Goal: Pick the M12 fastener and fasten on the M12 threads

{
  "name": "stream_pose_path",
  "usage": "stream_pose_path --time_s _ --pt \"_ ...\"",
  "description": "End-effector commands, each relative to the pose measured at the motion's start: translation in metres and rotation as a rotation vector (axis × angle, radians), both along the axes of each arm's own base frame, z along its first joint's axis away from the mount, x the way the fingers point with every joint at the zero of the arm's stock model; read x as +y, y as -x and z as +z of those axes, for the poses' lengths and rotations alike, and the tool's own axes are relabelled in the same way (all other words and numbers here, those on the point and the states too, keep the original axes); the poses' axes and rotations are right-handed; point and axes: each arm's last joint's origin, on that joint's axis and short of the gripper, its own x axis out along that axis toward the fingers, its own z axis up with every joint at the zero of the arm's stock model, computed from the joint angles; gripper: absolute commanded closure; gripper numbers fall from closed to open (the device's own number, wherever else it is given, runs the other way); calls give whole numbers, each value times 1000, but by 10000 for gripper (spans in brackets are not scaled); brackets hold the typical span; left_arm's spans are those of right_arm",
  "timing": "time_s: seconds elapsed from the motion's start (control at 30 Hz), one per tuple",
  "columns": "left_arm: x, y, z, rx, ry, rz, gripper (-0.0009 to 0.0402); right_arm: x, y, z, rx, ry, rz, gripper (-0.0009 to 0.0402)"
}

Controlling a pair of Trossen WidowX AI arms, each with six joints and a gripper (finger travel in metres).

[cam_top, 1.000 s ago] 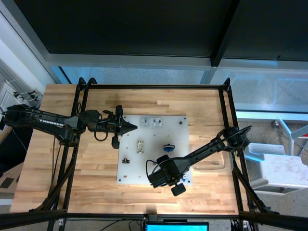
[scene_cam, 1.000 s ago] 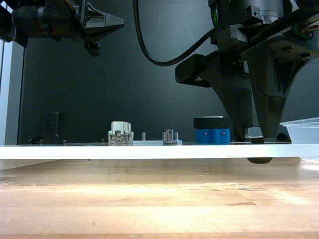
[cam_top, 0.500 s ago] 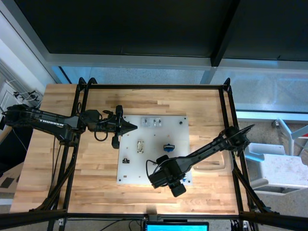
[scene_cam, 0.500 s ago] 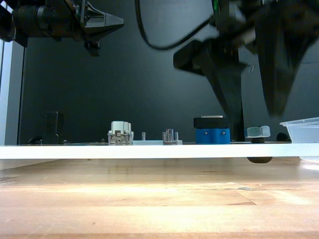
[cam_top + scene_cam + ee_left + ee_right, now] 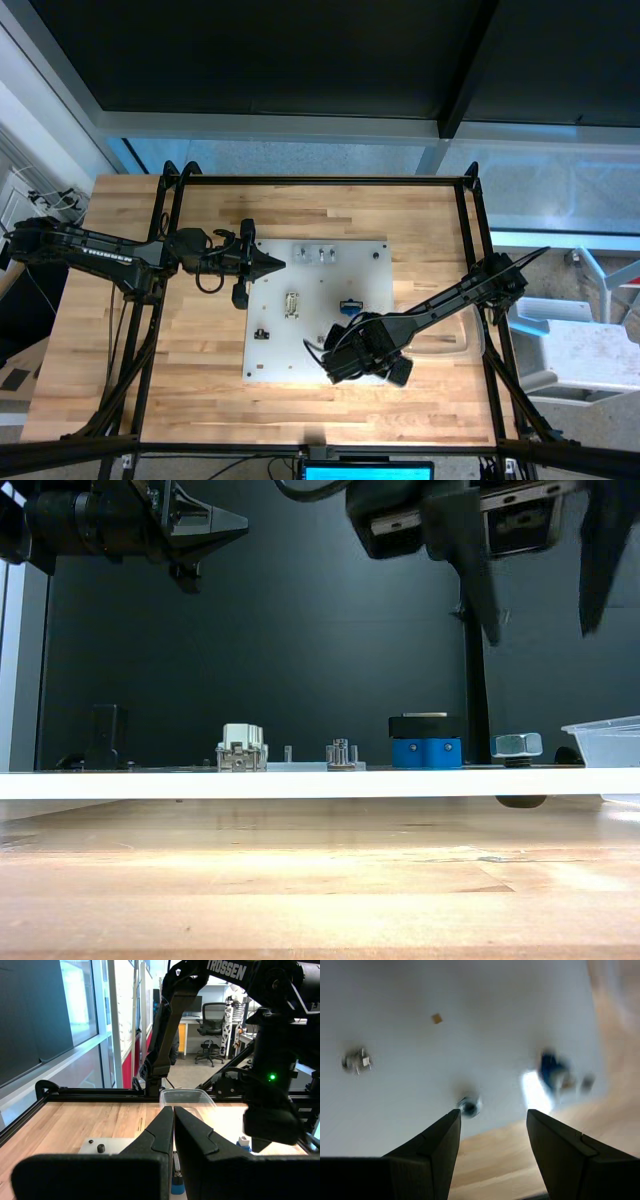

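Right gripper [image 5: 538, 635] hangs above the near right part of the board [image 5: 280, 350], its two fingers [image 5: 434, 1146] spread wide with nothing between them. It is well clear of the board, and in the low view only the finger ends show, high over the parts.

The nut [image 5: 517, 745] is free of both grippers. In the low view it sits on top of its stud [image 5: 517, 763], of which only a thin dark strip shows beneath it. It stands between the blue block [image 5: 426, 752] and the clear tray [image 5: 605, 735]. The right wrist view looks down between the spread fingers and shows the nut [image 5: 469, 1106] on the white board, close to the edge where the wood of the table [image 5: 200, 380] begins, so it is not in the tray. In the high view the right arm's head covers that spot and the nut cannot be made out.

Left gripper [image 5: 272, 264] is held over the board's far left edge, well apart from the nut, pointing toward the right. Its fingers [image 5: 160, 1132] are pressed together and carry nothing.

A pale grey connector [image 5: 241, 750] stands on the board to the left of the blue block.
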Motion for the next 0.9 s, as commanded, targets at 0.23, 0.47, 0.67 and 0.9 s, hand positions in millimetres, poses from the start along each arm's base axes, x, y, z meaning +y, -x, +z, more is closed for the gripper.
stream_pose_path --time_s 0.23,0.47,0.67,0.9 --pt "0 0 0 0 0 0 393 -2 2 1 14 120 894 210" --pt "0 0 0 0 0 0 393 0 3 0 23 146 1286 210" --pt "0 0 0 0 0 0 393 1 3 -1 26 172 1546 210" --pt "0 0 0 0 0 0 393 3 -1 -15 -27 194 1695 244"
